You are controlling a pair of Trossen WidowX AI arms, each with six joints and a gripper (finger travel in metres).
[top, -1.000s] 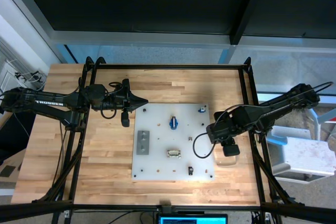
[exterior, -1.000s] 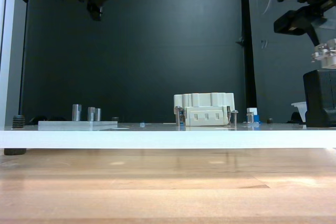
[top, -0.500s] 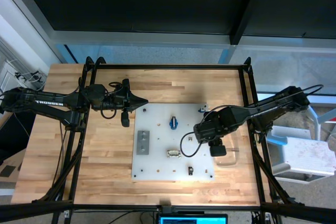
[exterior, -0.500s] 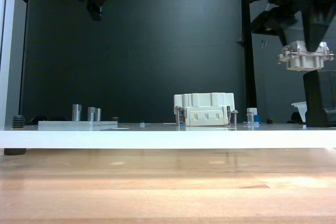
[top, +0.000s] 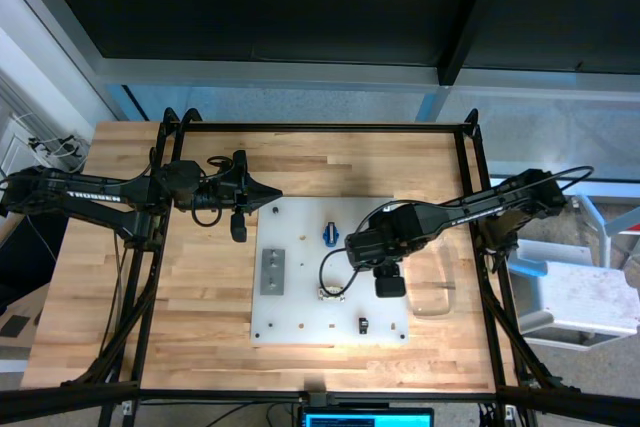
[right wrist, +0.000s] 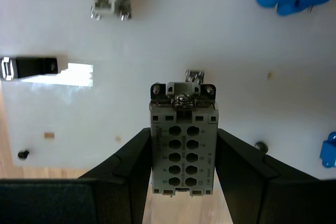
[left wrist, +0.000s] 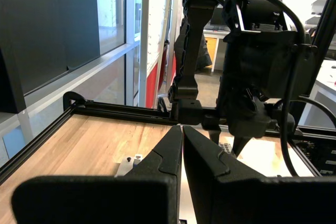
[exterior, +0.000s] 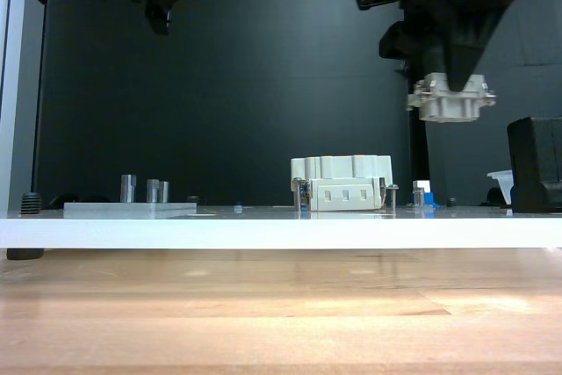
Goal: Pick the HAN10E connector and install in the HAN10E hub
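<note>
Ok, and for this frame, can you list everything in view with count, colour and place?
table: one, light wood, under everything.
task board: one, white, mid-table.
HAN10E hub: one, beige with silvery tabs, board's near middle.
metal block: one, grey, board's left side.
blue part: one, blue, board's far middle.
black part: one, black, small, board's near edge.
clear container: one, transparent, on the table off the board's right edge.
HAN10E connector: one, beige-grey, in the air, right of the hub.
left claw: black, shut, empty, raised near the board's far left corner.
right claw: black, shut on the connector, above the board.
</note>
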